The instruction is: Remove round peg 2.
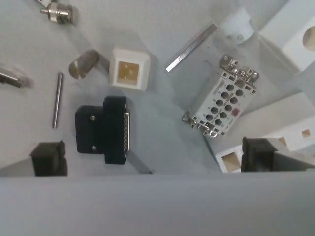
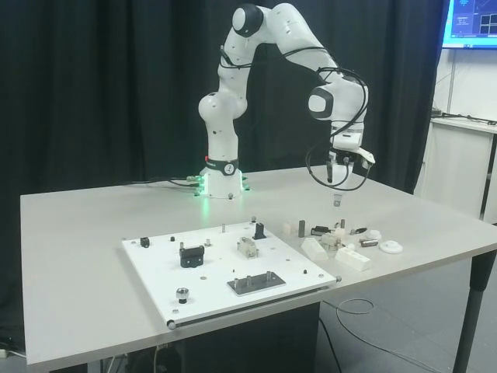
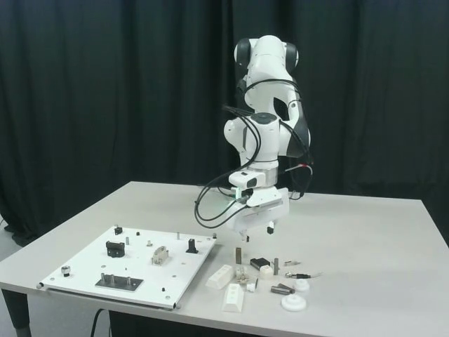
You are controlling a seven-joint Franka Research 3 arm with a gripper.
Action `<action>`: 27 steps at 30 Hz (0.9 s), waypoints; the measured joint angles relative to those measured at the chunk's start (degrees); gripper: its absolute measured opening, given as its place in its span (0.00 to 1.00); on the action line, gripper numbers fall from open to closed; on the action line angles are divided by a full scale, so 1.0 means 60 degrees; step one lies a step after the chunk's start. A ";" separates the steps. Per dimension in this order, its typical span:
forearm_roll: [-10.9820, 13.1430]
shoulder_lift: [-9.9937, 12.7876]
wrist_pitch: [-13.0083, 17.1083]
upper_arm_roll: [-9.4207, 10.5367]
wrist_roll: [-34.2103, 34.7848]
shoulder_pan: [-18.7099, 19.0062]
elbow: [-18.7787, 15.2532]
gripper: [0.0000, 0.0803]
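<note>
The white Franka arm's two-fingered black gripper [image 2: 335, 165] hangs over the scatter of loose parts at the right of the first room view. It is well off the white square assembly board [image 2: 155, 264], which lies at the lower left of that frame on the grey table [image 2: 78, 233]. In the wrist view the gripper [image 1: 152, 157] has its fingertips [image 1: 49, 157] spread wide with nothing between them.

A short stubby grey metal cylinder [image 2: 336, 200] stands upright on the table right beneath the gripper, its long axis vertical. In the second room view it [image 3: 239, 253] sits just below and a little left of the gripper [image 3: 257, 232]. From the wrist camera the same cylinder [image 1: 82, 63] shows near a thin grey metal rod [image 1: 57, 101] lying flat, a white square socket block [image 1: 129, 69] and a black multi-pin plug [image 1: 106, 130].

I judge this cylinder to be round peg 2, already out of the board, though no marking confirms it. A thin upright grey pin [image 2: 224, 228] also stands on the board, far to the lower left of the gripper. If that pin is the target instead, the coming move is a long reach across.

The arm is folded high, elbow up, forearm sloping down, wrist pointing the fingers straight at the table
</note>
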 joint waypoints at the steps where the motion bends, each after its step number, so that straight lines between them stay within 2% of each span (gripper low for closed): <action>1: -0.0001 0.0000 0.0000 0.0000 0.0000 0.0000 0.0000 0.92; 4: -0.0003 0.0000 0.0000 0.0000 0.0001 0.0000 0.0000 0.92; 5: -0.0004 0.0000 0.0000 0.0000 0.0004 0.0000 0.0000 0.99; 27: -0.0063 -0.0001 0.0009 0.0000 0.0393 0.0000 0.0001 1.00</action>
